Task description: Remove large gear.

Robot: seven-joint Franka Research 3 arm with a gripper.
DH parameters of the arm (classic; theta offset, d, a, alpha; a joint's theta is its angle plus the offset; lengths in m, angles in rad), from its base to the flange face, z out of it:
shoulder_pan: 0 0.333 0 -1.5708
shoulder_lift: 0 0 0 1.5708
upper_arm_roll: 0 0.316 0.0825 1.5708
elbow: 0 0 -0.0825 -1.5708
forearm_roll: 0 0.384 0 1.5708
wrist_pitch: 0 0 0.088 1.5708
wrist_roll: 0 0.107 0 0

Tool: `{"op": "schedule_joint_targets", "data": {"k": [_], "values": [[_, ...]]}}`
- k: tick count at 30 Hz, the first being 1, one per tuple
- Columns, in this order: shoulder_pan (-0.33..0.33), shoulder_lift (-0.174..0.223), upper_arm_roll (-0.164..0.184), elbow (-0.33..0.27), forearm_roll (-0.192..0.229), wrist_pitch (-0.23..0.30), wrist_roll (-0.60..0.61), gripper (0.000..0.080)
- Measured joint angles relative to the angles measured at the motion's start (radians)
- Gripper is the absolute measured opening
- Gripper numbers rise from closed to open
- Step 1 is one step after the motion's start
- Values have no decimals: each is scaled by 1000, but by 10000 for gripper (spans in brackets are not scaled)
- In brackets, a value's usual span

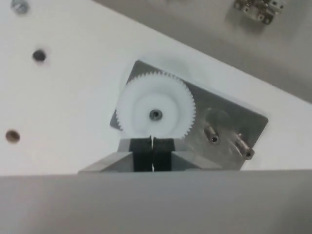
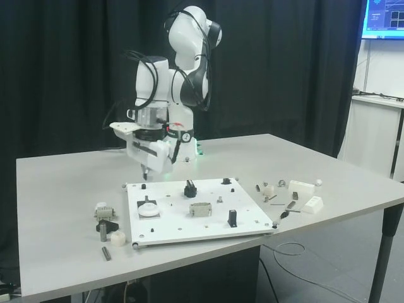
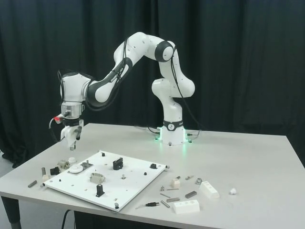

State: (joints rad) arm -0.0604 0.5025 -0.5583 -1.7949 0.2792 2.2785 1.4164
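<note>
The pincer (image 1: 152, 153) hangs above the board with its tips pressed together, holding nothing. Below it the large gear (image 1: 156, 105) sits on its grey plate (image 1: 229, 122), near the white board's (image 2: 189, 228) left edge on the bench (image 2: 63, 189). Descent, grasp and lift-off all remain.

No text, label, brand or number can be read anywhere; the lit wall screen (image 2: 384, 17) (upper corner of the first room view) carries marks too small to make out.
</note>
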Motion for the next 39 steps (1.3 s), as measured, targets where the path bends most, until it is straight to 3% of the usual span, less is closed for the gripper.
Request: {"op": "schedule_joint_targets", "data": {"k": [11,19,39], "values": [[5,-17,0,0,-5,-21,-375,0],[6,-17,0,2,-3,-35,-808,0],[19,-17,1,9,-2,-47,-1065,0]]}}
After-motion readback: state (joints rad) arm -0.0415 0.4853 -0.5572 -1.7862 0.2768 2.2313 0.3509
